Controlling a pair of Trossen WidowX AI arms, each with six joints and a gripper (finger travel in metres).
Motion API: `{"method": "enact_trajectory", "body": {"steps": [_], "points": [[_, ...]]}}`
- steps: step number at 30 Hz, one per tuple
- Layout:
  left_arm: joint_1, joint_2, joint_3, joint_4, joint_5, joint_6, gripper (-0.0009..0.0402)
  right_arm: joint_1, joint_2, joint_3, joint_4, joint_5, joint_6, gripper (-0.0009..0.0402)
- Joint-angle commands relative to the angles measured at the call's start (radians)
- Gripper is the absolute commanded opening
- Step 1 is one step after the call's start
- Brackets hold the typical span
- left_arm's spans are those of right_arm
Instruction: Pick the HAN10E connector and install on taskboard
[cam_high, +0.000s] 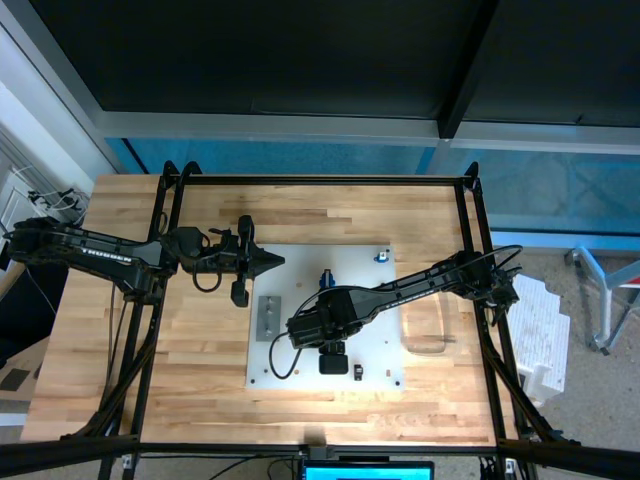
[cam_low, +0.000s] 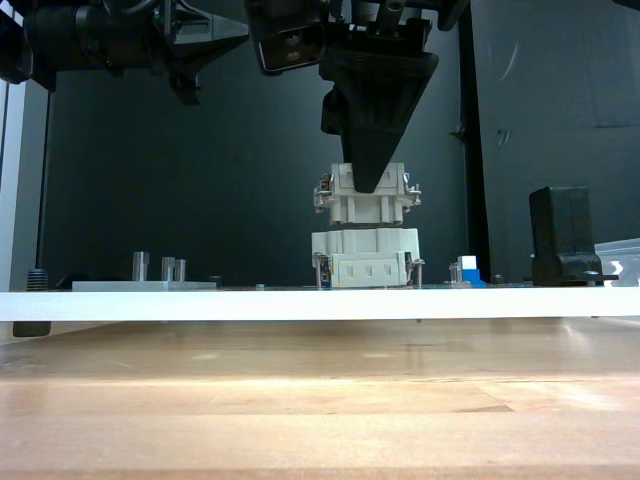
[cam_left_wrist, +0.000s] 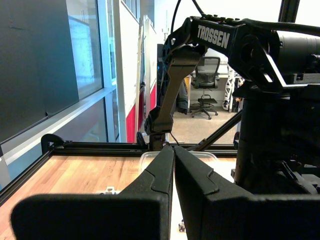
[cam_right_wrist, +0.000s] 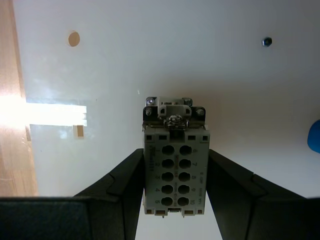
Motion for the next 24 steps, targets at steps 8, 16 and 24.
{"method": "enact_trajectory", "body": {"steps": [8, 16, 24], "points": [[0.000, 0.000, 0.000, 0.000, 0.000, 0.000, 0.0001, -0.001, -0.001, -0.011, 0.016, 0.000, -0.005, 0.0012], [0.000, 0.000, 0.000, 0.000, 0.000, 0.000, 0.0001, -0.001, 0.027, -0.006, 0.027, -0.010, -0.018, 0.0012], [0.000, 0.000, 0.000, 0.000, 0.000, 0.000, 0.0001, -0.001, 0.027, -0.009, 0.026, -0.010, -0.019, 0.0012]]}}
